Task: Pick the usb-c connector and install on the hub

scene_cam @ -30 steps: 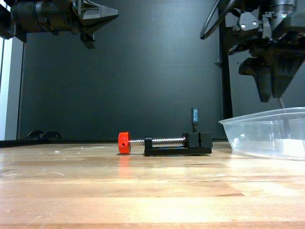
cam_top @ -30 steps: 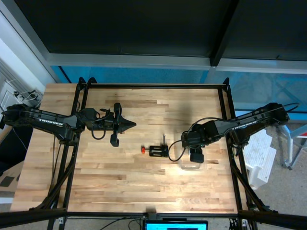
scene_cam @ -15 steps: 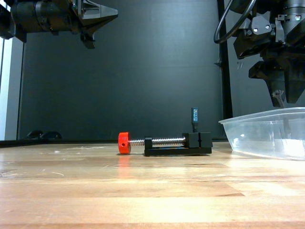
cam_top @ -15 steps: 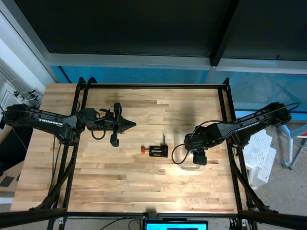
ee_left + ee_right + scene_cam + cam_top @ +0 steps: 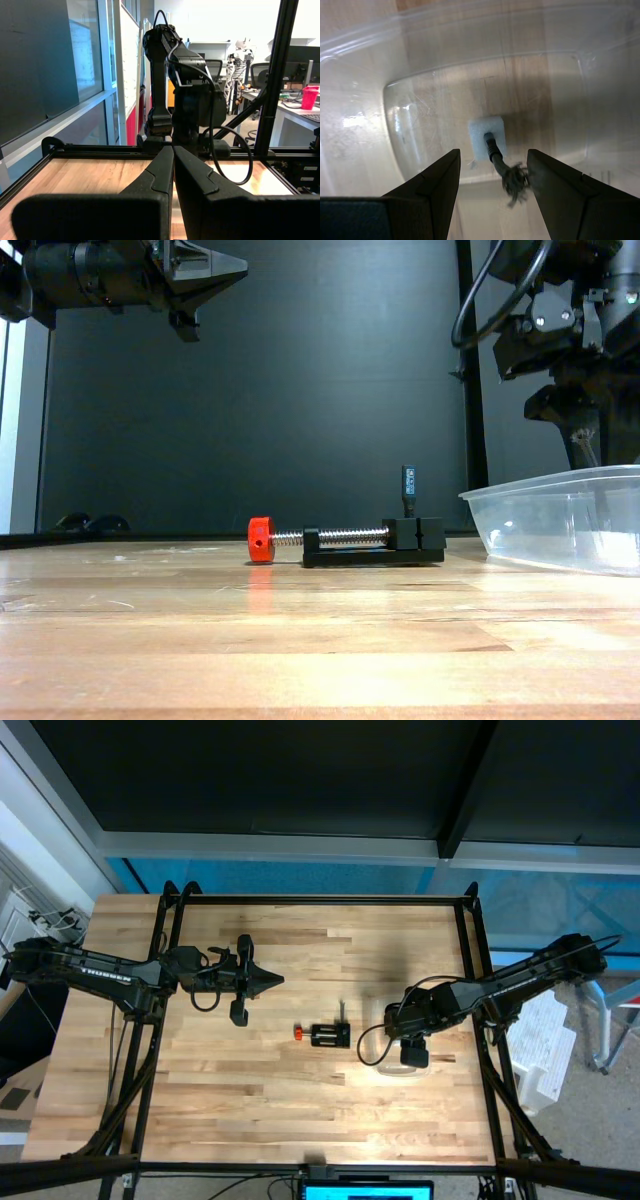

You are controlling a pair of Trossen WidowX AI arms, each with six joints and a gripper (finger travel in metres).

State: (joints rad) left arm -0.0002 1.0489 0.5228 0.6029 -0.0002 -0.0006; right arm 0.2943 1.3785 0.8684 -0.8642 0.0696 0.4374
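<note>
The right gripper [image 5: 493,154] hangs inside the clear tray [image 5: 355,47] with its fingers spread. It points straight down so that the usb-c connector [image 5: 486,134] falls in the gap between them. The connector is a small white piece with a dark stub of cable, and it lies flat on the tray floor, touched by neither finger. The spread leaves room on both sides of the piece, which suits a pinch across its short width.

The tray walls are the tight edges here. The connector lies toward the middle of the floor, well apart from the walls, so the fingers should have room to go down without touching plastic. The frayed cable end trails toward one finger and could snag.

The hub [image 5: 372,540] sits on the bare table [image 5: 250,1105] just beside the tray, with its red knob [image 5: 260,539] pointing away and its thin stem [image 5: 408,485] upright. The table between tray and hub is open, so a lift over the tray's rim looks like a short, free path.

The left gripper [image 5: 173,150] is parked high above the table's left side, its fingers pressed together, well apart from the work.
</note>
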